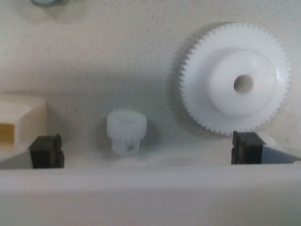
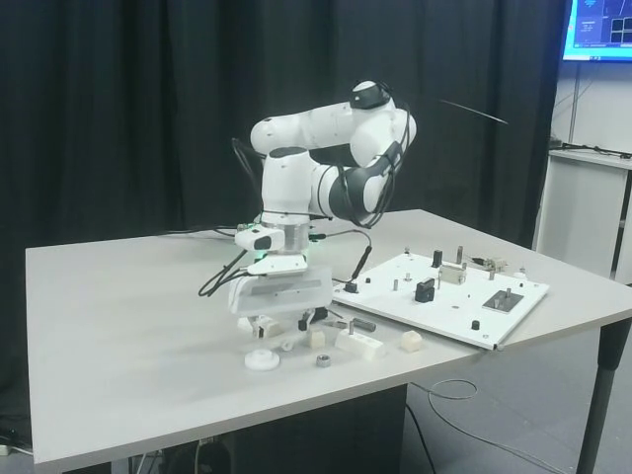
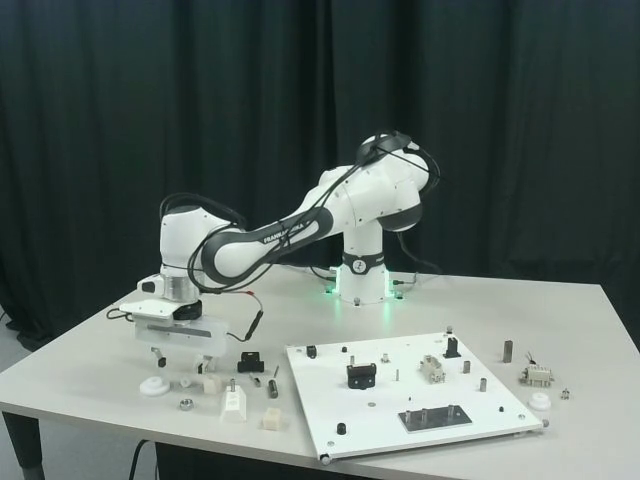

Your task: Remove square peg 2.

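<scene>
My gripper (image 1: 146, 149) hangs low over the table's front left area, open wide, its black fingertips (image 1: 47, 150) far apart. A small white gear (image 1: 126, 131) stands on the table between them, untouched. A white square peg (image 1: 19, 120) lies just outside one fingertip. A large white toothed gear (image 1: 235, 77) lies flat beside the other one. In the first room view the gripper (image 2: 281, 321) hovers just above the loose parts, with the large gear (image 2: 262, 359) in front of it and a white square peg (image 2: 316, 337) beside it. The second room view shows the gripper (image 3: 180, 355) above the large gear (image 3: 153, 386).
More loose white blocks (image 2: 360, 345) (image 2: 411, 341) and a metal nut (image 2: 323, 358) lie near the table's front edge. The white assembly board (image 3: 410, 400) with black and metal fittings lies to one side of the gripper. A black cable (image 3: 255, 320) trails from the wrist.
</scene>
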